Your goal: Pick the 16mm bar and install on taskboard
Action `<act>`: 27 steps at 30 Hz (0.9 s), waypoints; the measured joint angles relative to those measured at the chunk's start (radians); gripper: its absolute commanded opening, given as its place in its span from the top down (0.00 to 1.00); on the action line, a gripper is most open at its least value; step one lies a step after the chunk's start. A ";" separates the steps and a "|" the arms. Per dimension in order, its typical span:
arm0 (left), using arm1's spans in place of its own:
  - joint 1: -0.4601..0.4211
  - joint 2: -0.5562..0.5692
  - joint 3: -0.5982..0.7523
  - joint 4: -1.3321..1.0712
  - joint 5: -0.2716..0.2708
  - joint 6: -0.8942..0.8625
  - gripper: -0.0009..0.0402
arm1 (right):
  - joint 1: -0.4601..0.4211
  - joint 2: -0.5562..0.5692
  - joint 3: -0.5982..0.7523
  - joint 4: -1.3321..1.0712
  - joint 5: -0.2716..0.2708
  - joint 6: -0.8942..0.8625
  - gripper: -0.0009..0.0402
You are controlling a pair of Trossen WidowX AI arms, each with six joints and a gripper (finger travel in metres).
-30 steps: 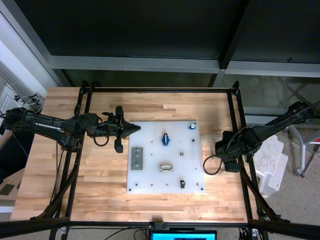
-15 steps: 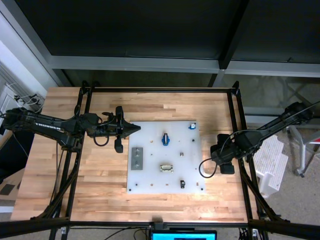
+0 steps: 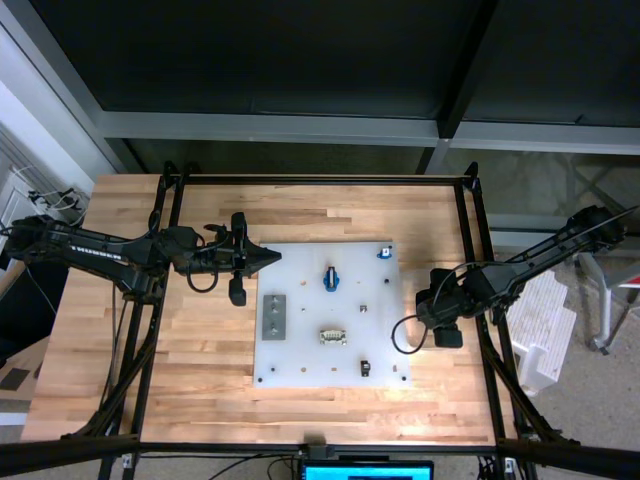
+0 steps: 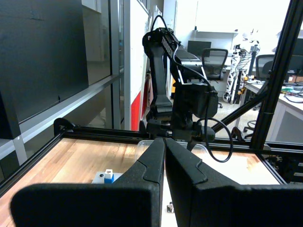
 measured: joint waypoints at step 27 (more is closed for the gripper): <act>0.000 0.000 0.000 0.000 0.000 0.000 0.98 | -0.014 0.067 -0.022 0.040 -0.025 -0.002 0.54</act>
